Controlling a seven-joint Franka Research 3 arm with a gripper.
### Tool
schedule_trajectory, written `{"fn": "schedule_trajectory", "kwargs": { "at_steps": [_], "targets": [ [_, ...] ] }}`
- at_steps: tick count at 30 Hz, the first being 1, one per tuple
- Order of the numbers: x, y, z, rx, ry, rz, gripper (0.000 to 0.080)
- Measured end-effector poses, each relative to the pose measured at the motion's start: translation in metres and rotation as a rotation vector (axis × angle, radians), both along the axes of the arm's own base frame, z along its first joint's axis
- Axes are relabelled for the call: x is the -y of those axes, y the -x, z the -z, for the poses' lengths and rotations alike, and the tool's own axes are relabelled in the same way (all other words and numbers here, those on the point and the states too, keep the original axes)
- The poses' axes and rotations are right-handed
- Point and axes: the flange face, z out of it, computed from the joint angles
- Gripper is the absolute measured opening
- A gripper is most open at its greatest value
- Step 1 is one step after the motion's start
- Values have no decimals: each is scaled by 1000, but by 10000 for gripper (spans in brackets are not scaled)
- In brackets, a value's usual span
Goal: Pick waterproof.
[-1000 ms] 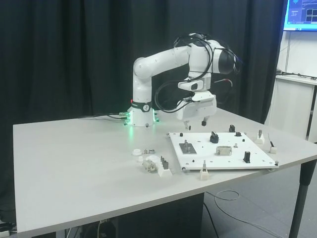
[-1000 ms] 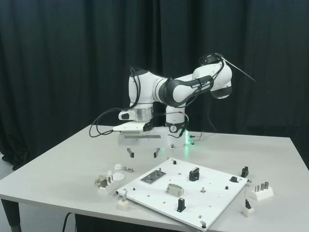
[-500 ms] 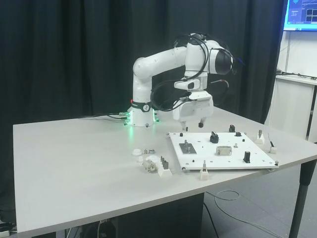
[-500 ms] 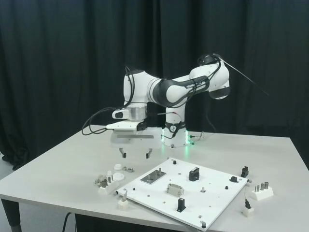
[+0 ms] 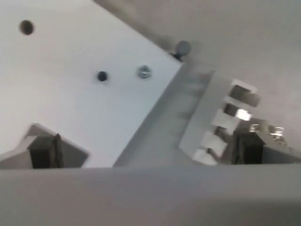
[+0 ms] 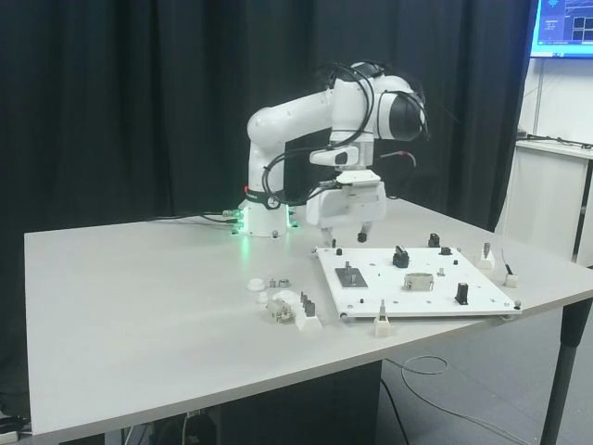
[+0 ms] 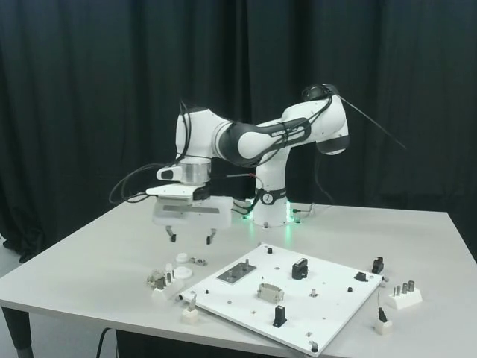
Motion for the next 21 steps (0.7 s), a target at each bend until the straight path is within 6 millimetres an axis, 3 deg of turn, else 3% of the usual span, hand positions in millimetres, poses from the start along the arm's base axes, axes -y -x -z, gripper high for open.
{"fn": "schedule_trajectory", "kwargs": {
  "at_steps": [10, 21],
  "targets": [
    [35, 5, 0, 21, 35, -5, 800],
    [69, 27, 3, 30, 86, -28, 800]
  ]
}}
